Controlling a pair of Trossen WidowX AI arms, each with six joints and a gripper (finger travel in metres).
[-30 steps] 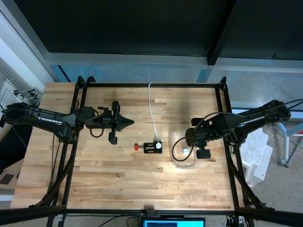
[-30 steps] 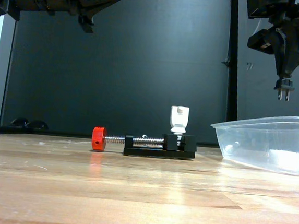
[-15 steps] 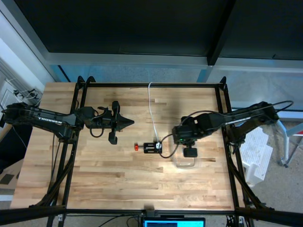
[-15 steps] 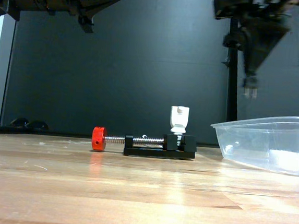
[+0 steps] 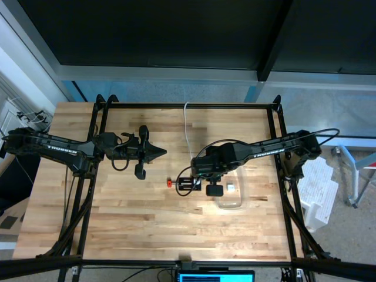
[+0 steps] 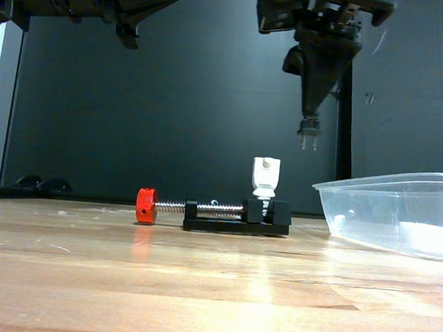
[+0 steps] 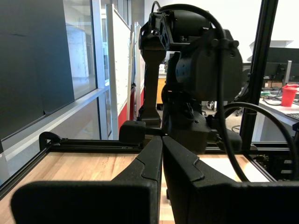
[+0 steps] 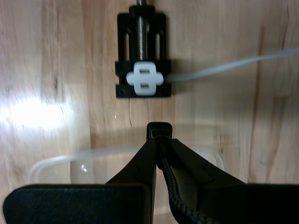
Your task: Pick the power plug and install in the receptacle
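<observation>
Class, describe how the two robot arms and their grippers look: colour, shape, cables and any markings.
Both arms are matte black. The left arm carries white TROSSEN lettering and a looped black cable. The left gripper, over the left half of the table, has fingers tapering to a wedge. The right gripper, above its middle, tapers likewise; a thin black cable arcs along the right arm.

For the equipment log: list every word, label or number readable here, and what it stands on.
"TROSSEN": on the left arm, whose left gripper hangs shut over the table.
The right gripper, shut on the power plug above and beside the receptacle: no text.
The screen at the near edge: too small to read.
</observation>
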